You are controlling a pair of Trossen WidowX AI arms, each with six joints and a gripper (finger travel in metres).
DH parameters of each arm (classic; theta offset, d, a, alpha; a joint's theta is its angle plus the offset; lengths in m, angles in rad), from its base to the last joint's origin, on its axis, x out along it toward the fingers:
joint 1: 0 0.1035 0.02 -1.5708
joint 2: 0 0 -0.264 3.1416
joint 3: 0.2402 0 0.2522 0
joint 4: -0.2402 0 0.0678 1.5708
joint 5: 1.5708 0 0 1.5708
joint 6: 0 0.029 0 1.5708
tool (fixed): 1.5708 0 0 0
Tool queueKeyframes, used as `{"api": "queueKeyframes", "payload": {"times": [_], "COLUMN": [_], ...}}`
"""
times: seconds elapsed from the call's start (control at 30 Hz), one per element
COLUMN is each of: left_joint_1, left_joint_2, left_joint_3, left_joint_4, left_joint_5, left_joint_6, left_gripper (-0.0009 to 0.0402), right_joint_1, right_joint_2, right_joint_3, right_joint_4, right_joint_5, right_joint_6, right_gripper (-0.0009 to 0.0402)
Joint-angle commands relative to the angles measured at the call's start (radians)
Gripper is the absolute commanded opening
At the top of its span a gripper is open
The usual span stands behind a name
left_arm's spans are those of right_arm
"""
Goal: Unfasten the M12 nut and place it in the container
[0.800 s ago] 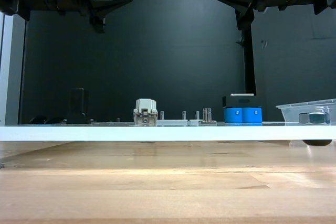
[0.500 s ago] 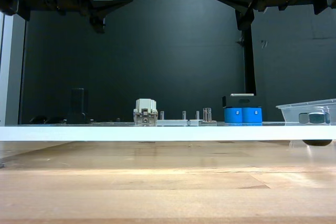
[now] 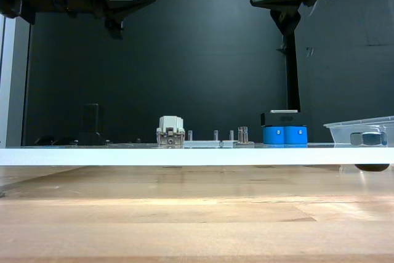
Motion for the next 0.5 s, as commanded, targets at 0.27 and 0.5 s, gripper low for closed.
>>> {"api": "queueKeyframes", "payload": {"times": [0.27, 0.5], "left_joint_1": [0.000, 0.000], "left_joint_2": [0.000, 0.000], "left_joint_3": [0.000, 0.000], "left_joint_4": [0.000, 0.000], "left_joint_5": [0.000, 0.000], "left_joint_6": [0.000, 0.000], "left_gripper": [0.0000, 0.0000], "right_joint_1": [0.161, 0.229], "right_joint_2": [0.293, 0.484], "right_joint_3": [0.388, 0.603], "right_joint_4": [-0.572, -0.855], "right_joint_5": [0.005, 0.004], "right_joint_6": [0.073, 0.111], "right_gripper": [0.0000, 0.0000]}}
